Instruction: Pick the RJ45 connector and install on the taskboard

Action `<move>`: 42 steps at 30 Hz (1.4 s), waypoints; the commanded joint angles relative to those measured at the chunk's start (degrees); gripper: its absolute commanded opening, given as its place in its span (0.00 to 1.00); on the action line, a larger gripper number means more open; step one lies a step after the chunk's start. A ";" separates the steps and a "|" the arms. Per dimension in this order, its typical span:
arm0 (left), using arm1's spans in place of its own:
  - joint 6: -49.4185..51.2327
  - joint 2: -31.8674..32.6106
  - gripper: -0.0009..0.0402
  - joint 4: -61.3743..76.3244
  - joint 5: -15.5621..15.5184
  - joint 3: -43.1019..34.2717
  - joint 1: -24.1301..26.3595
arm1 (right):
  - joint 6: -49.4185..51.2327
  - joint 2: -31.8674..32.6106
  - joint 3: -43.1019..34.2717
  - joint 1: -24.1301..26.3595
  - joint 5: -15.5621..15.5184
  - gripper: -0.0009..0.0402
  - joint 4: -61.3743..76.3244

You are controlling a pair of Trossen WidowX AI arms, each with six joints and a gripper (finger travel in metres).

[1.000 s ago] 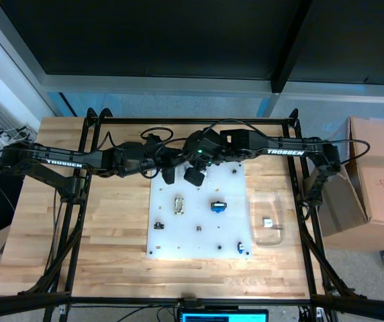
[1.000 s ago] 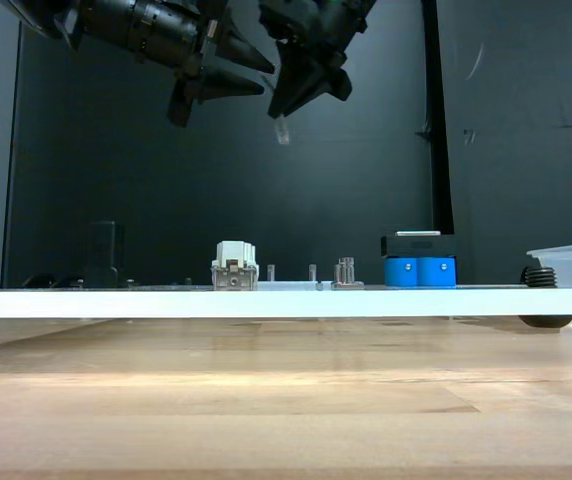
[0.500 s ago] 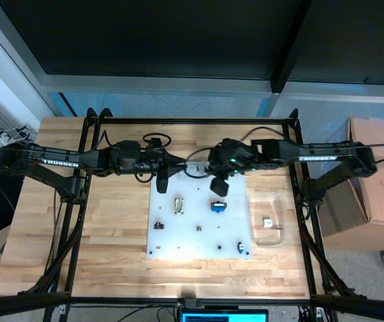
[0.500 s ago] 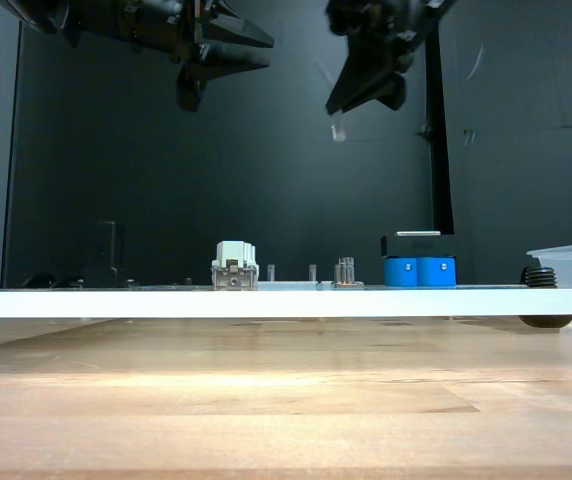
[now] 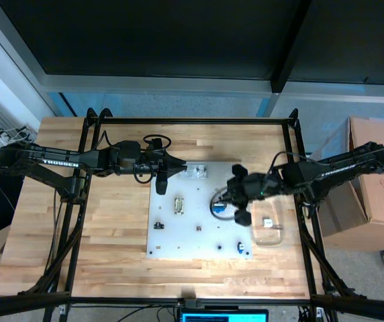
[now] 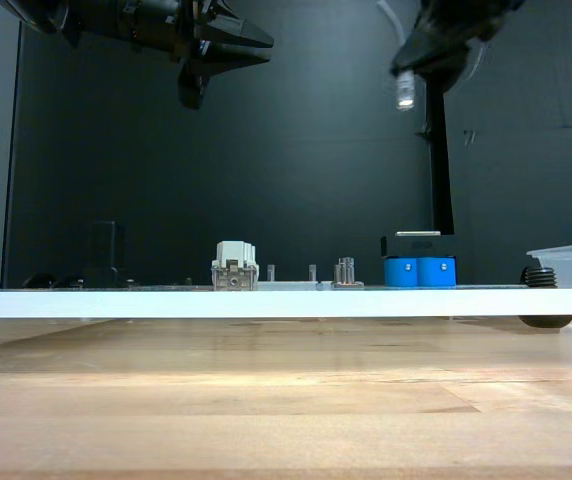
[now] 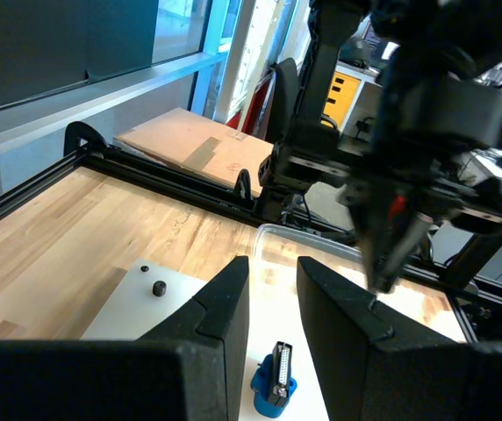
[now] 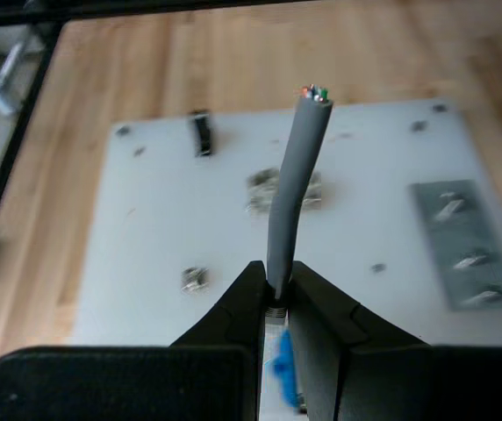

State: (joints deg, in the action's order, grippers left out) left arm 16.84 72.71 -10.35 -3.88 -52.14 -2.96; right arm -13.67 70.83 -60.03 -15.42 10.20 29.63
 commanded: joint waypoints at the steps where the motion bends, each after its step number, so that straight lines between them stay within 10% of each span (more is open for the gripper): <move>1: 0.02 0.02 0.20 -0.04 -0.04 0.02 -0.02 | -0.81 0.31 0.02 -4.35 3.72 0.03 0.13; 25: 0.00 0.04 0.20 -0.04 -0.04 0.02 -0.02 | -14.62 1.38 10.84 -28.24 15.67 0.03 -6.54; 42: 0.02 0.02 0.20 -0.07 -0.04 0.02 -0.04 | -14.88 5.44 13.60 -31.78 16.92 0.03 -10.51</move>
State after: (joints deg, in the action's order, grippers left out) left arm 16.84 72.71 -10.37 -3.92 -52.10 -2.98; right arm -28.60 76.31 -46.92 -47.11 26.98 19.75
